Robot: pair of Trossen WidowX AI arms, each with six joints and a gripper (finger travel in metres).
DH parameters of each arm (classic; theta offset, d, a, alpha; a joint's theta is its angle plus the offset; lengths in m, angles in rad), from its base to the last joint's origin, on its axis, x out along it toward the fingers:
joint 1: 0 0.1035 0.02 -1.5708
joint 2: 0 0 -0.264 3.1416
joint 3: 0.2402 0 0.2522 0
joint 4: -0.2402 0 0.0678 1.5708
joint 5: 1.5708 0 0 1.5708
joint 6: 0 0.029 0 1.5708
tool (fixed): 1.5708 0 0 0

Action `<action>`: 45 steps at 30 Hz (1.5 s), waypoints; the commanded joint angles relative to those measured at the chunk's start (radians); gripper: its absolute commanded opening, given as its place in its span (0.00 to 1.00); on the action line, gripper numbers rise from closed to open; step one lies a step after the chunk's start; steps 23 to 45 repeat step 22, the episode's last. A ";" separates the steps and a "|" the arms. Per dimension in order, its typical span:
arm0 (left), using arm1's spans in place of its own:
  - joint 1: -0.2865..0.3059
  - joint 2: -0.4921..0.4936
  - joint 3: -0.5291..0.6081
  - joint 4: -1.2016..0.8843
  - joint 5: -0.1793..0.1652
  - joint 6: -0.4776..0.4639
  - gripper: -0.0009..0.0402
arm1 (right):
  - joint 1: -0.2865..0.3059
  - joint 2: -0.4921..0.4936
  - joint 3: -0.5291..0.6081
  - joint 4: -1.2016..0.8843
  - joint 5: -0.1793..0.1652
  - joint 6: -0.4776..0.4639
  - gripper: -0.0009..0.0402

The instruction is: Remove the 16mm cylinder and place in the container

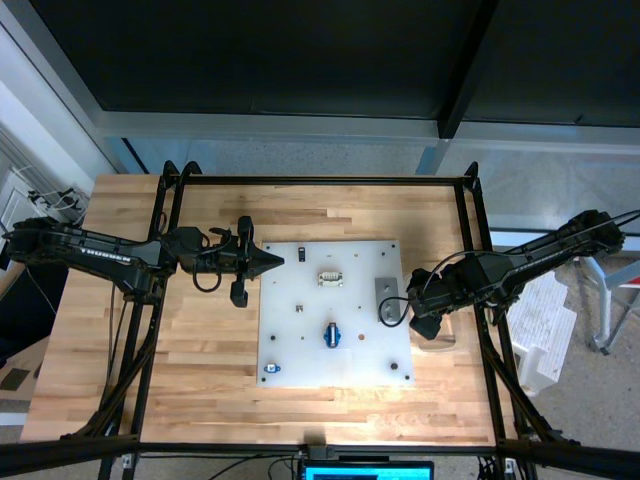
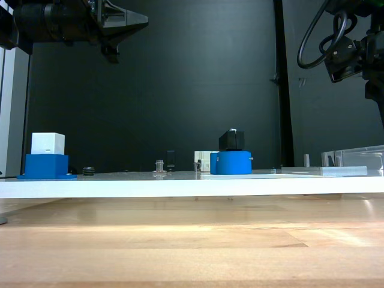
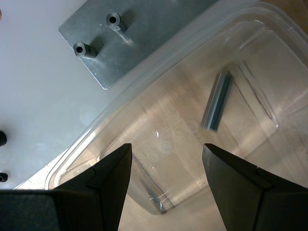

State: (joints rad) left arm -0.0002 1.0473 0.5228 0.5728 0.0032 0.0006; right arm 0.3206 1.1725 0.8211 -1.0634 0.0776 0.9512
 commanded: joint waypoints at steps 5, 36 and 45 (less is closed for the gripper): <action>0.000 0.000 0.000 0.000 0.000 0.000 0.02 | 0.000 0.000 0.000 -0.002 -0.002 -0.017 0.52; 0.000 0.000 0.000 0.000 0.000 0.000 0.02 | -0.095 0.000 0.191 0.111 0.088 -0.395 0.51; 0.000 0.000 0.000 0.000 0.000 0.000 0.02 | -0.095 0.000 0.191 0.111 0.088 -0.395 0.51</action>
